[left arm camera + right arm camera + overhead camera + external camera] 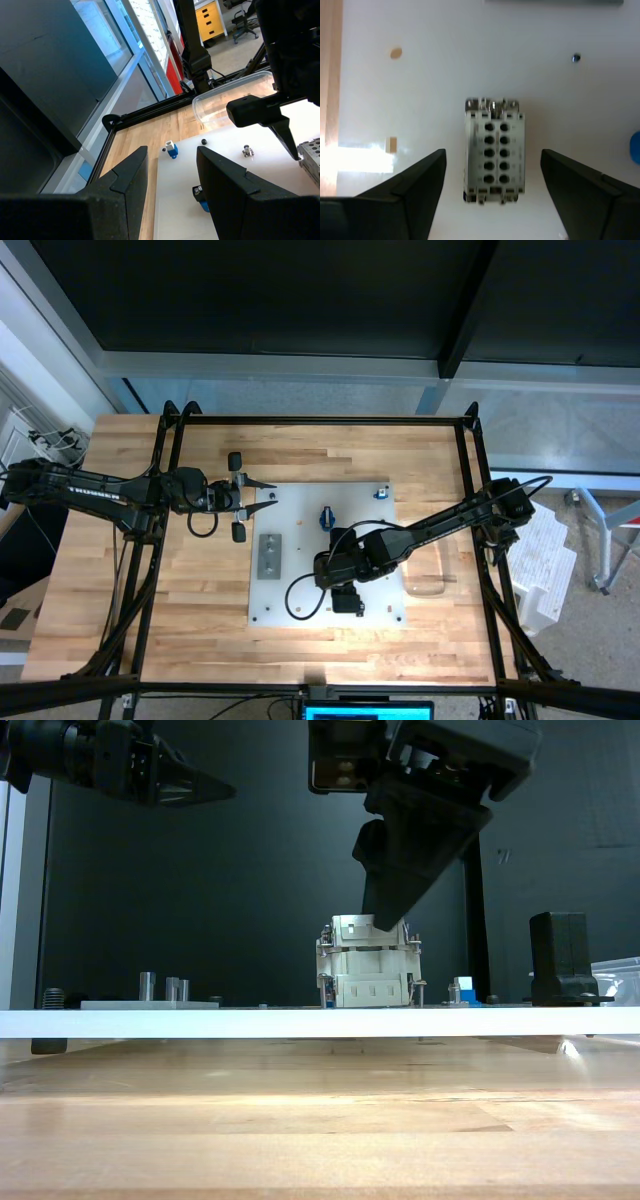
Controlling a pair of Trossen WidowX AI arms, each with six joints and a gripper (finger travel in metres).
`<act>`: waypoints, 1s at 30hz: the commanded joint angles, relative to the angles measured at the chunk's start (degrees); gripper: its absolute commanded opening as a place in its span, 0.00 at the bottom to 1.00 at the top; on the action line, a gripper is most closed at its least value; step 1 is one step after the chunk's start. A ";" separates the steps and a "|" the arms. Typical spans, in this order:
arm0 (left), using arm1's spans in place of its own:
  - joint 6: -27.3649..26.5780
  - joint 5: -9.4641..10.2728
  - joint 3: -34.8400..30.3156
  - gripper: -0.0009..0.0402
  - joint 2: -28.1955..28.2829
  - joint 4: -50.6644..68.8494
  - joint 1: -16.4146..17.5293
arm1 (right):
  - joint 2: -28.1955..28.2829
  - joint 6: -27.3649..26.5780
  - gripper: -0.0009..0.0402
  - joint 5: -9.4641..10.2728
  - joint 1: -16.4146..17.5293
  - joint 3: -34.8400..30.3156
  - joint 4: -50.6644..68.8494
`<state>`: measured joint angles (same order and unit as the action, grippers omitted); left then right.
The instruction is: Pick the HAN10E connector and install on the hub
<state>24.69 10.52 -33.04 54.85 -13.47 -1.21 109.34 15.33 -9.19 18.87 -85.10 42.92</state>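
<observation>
Near the middle of the white plate [300,615] the HAN10E connector [366,933] stands stacked on the hub [366,988], apparently mated (whether fully seated I cannot tell); the right gripper [492,155] hangs directly over it, spread wide and holding nothing, its fingers [415,192] flanking the connector's long sides with a gap at each; the long axis runs parallel to the finger faces, so closing would catch the narrow width; the left gripper [252,497], also spread and empty, hovers over the plate's left edge, well apart, leaving the right arm nearer.
</observation>
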 commanded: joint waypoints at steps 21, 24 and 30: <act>0.02 -0.02 -0.02 0.34 0.00 0.00 0.00 | -12.28 0.72 0.62 1.20 -0.11 4.20 7.61; 0.02 -0.02 -0.02 0.34 0.00 -0.02 -0.02 | -12.28 0.70 0.61 1.20 -0.11 4.20 7.50; 0.02 -0.02 -0.02 0.34 0.00 0.00 0.00 | -13.11 0.61 0.57 1.07 -0.13 4.37 6.67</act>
<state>24.71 10.52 -33.04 54.85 -13.47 -1.23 96.86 15.99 -7.97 18.74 -80.84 49.87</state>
